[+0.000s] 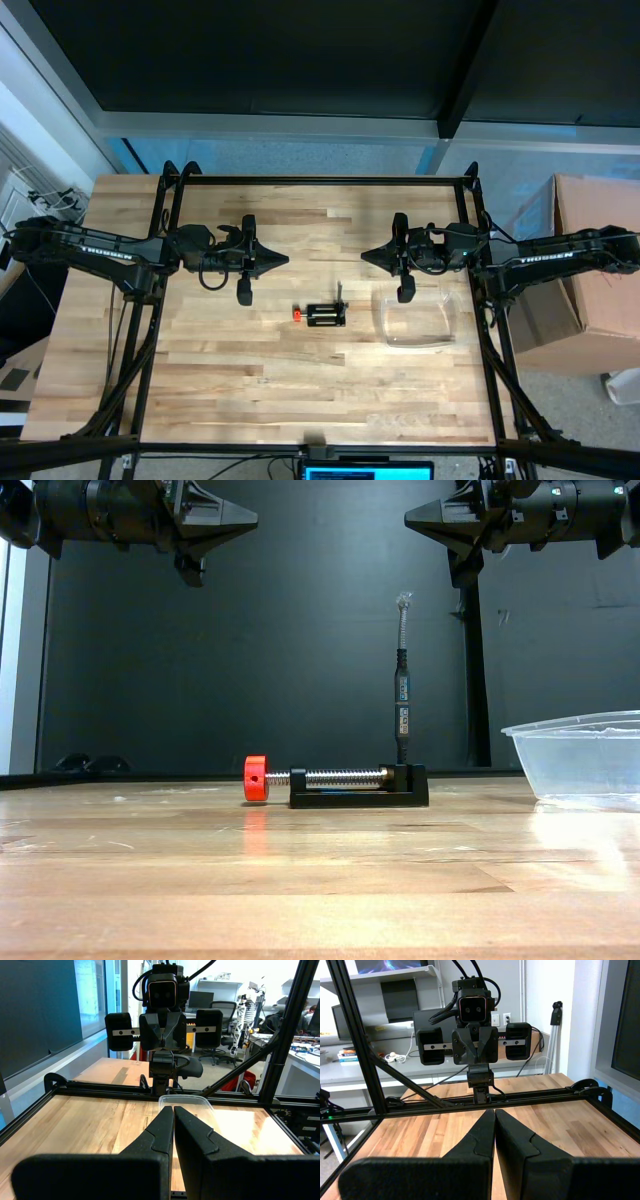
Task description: Remove the USB-C connector from the USB-C receptacle and place in the container
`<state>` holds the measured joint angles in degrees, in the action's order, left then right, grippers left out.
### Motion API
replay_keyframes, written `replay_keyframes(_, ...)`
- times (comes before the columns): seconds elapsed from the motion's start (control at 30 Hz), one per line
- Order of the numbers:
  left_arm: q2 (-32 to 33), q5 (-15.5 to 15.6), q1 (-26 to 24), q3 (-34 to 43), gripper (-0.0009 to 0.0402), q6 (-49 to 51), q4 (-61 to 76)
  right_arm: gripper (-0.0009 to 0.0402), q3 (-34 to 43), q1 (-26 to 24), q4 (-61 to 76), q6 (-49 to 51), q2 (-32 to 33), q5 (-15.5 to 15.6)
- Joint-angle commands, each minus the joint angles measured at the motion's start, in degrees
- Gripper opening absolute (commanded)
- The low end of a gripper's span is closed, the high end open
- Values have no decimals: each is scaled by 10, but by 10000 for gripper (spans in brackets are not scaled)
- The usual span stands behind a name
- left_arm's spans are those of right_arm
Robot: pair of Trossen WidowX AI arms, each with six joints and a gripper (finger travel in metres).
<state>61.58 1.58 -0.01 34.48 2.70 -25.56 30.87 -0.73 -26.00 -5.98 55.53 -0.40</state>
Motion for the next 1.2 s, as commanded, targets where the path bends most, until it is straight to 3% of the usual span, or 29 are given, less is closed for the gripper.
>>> replay_keyframes(0.03,0,0,0,0,0,0,0,0,0,0,0,22,0,0)
replay_keyframes(0.63,0,0,0,0,0,0,0,0,1,1,7,17,1,9)
replay_keyframes(0.97,0,0,0,0,0,0,0,0,152,27,372,33,13,19)
replay_keyframes(1.2,0,0,0,0,0,0,0,0,278,63,623,17,70,-22)
